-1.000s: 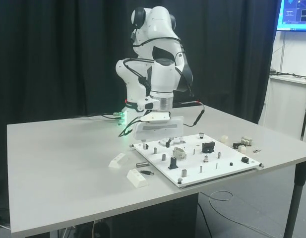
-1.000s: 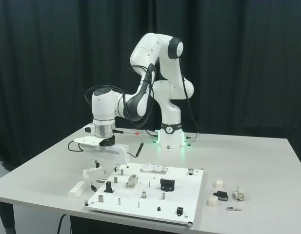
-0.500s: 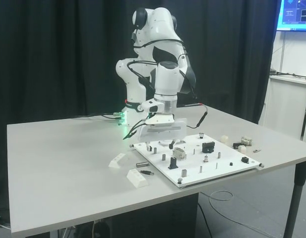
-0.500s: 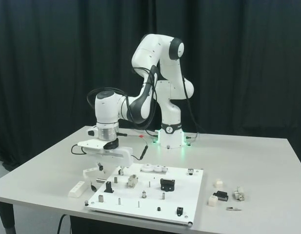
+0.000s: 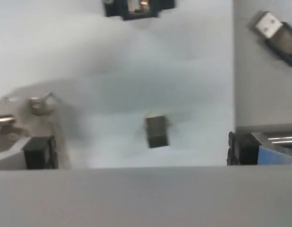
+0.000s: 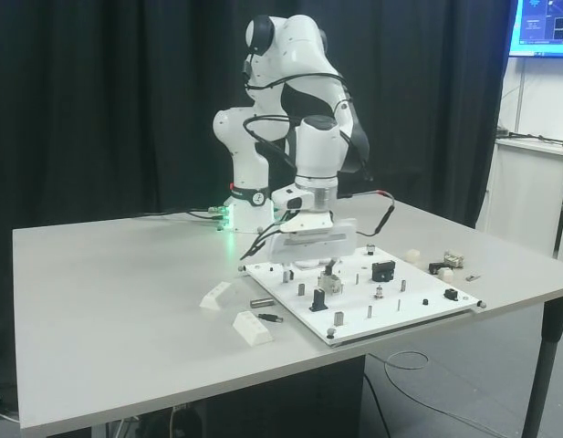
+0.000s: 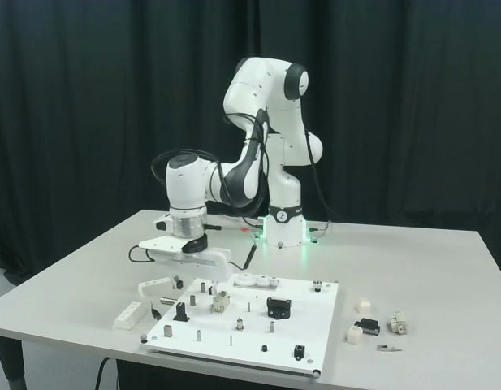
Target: Remove square peg 2.
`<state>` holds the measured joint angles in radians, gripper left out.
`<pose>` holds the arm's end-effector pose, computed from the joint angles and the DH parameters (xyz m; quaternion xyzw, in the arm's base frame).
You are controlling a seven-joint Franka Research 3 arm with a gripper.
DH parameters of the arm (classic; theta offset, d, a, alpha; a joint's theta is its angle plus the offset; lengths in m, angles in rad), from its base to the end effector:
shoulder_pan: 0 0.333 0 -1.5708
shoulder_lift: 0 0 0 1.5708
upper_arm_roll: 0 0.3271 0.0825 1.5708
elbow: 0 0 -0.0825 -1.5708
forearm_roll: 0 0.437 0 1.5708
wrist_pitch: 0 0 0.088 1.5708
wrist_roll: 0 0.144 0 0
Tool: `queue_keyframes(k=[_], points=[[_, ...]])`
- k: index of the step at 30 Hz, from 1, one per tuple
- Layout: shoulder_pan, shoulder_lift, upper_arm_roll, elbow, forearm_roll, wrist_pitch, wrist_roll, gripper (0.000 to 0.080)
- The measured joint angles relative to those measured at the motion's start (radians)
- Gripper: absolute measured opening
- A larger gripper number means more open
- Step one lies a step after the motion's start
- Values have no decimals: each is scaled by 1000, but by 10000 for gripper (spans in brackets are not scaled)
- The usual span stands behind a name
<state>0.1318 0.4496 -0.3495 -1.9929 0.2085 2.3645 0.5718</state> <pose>0.6281 -0.1336 0.1763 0.8973 -0.4408 -0.0201 0.0074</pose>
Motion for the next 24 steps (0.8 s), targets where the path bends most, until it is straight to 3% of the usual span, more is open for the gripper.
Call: queue_keyframes(k=[24], points=[[163, -21, 2, 2, 22, -12, 197, 800]])
